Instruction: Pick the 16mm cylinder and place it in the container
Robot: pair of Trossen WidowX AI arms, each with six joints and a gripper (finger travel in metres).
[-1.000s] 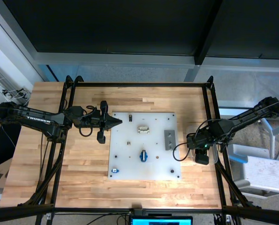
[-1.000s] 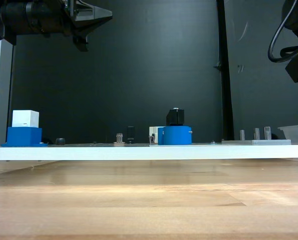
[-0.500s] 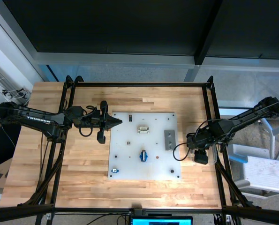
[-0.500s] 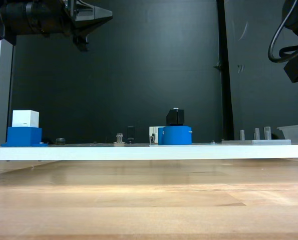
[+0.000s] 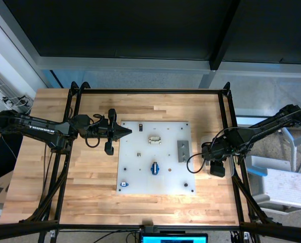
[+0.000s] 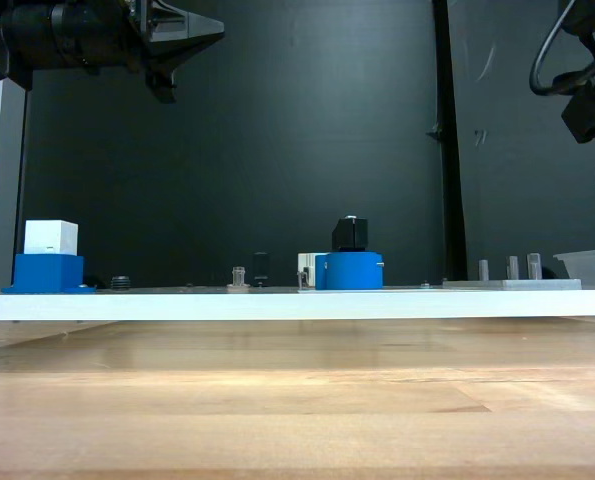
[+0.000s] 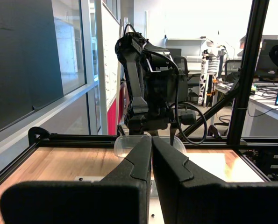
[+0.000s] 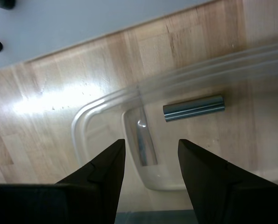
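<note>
Black and pinched shut, the left gripper (image 7: 151, 144) hangs parked well left of the container (image 8: 76, 122), across the white square board (image 5: 140, 172). Clear, round-cornered plastic, the container holds the cylinder (image 8: 193, 108), a smooth grey metal rod lying flat on its floor. Directly above, the right gripper (image 8: 151, 142) has its jaws wide and empty. Placement looks done; next, the arm should lift away cleanly.

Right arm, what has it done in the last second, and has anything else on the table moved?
The right gripper has risen slightly above the container, as the low view shows. Its fingers stand open, and the cylinder lies in the container. The left gripper, shut, stays parked high over the left edge of the board. Nothing on the board has moved.
</note>
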